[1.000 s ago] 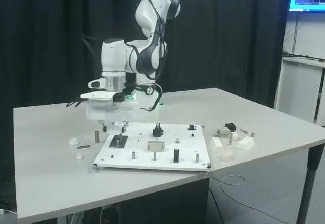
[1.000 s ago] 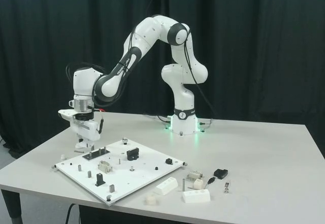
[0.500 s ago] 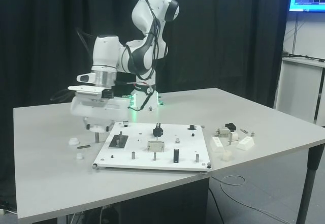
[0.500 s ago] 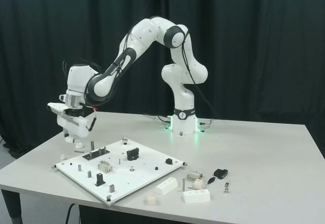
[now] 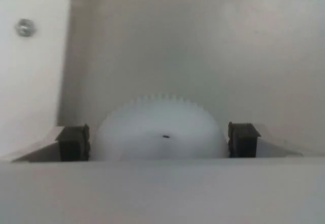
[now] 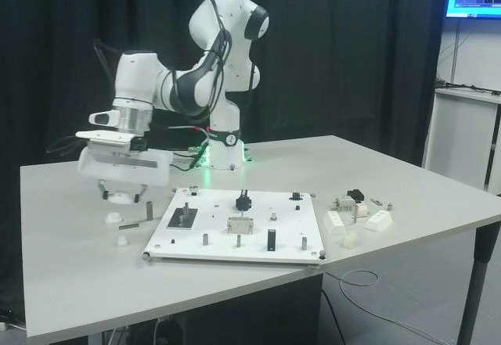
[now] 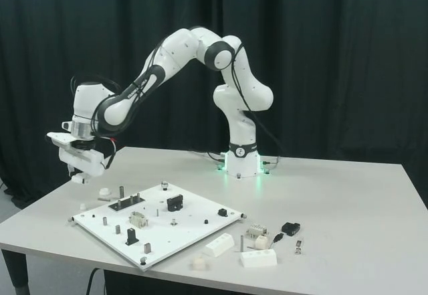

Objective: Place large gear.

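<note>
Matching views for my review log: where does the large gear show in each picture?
Wrist view: the large gear fills the middle, clamped between the black fingers.
First room view: the large gear hangs under the gripper at left, above the table.
Second room view: at far left, under the gripper.
Shared landmark: the white board, beside the gear in every view.
</note>
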